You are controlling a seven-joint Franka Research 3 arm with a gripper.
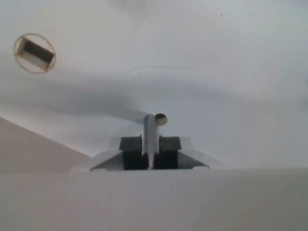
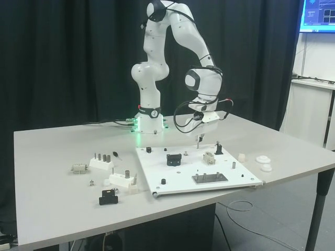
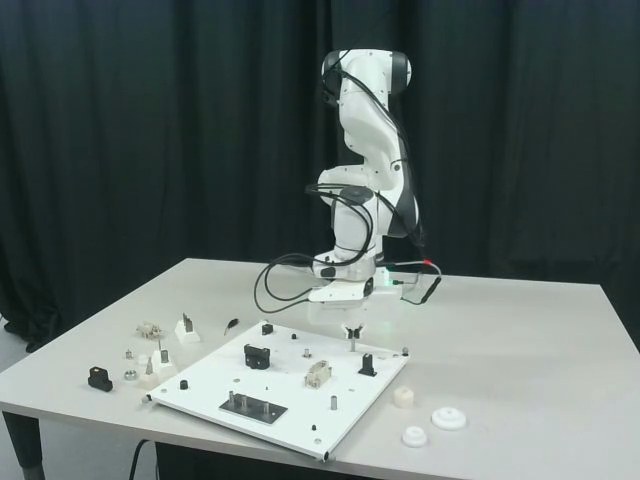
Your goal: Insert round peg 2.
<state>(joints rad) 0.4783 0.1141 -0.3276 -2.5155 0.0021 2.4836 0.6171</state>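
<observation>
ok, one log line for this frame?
phase: insertion approach | pincer: shut on round peg | peg tip: beside round hole, not yet in | surface: white board

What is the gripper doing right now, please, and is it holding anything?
Gripper: jaws closed on the round peg, held upright over the white board beside a small round hole.

Round peg 2 (image 1: 149,137), slim grey metal cyl, upright, tip beside small round hole (image 1: 160,119)
</observation>
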